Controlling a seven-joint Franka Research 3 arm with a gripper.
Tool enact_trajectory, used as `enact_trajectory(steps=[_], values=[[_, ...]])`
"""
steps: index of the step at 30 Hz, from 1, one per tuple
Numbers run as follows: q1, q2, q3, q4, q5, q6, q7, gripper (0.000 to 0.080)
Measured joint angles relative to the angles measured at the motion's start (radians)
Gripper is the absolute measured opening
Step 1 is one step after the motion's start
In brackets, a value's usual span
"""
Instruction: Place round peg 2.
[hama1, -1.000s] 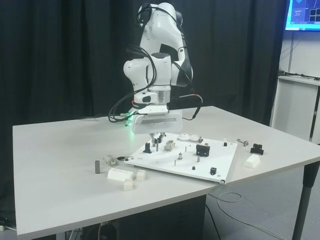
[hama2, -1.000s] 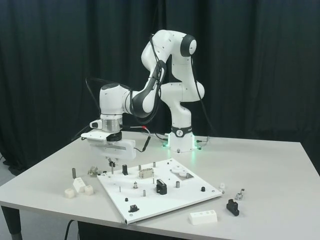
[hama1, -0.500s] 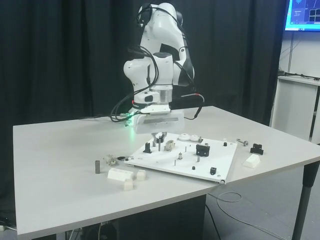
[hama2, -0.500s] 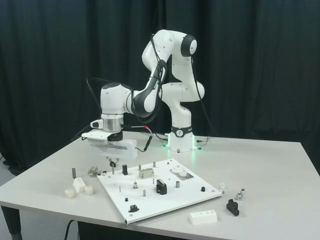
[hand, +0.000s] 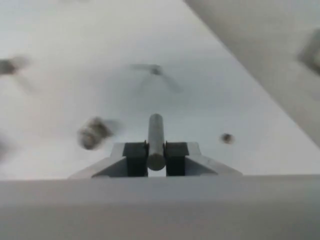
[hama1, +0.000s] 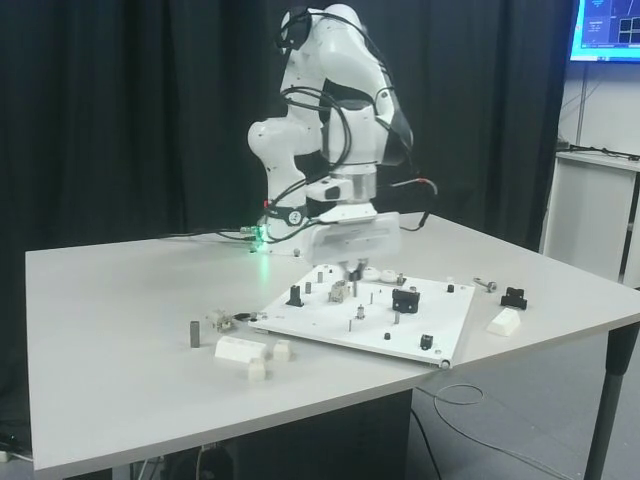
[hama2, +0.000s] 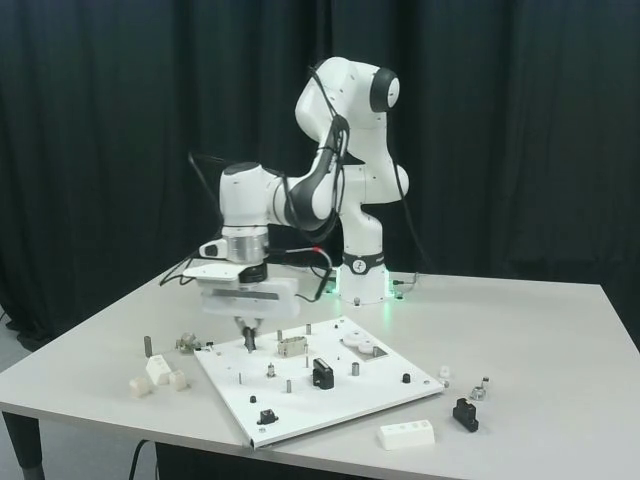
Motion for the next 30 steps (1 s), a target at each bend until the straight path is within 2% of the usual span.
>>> enact_trajectory(steps=[13, 22, 30], values=[[0.101, -0.006, 0.06, 0.029, 0.013, -0.049, 0.143, 0.0074], [0.195, -0.005, 0.066, 0.036, 0.012, -0.05, 0.29, 0.0074], [0.26, -0.001, 0.066, 0.051, 0.004, -0.049, 0.357, 0.0074]])
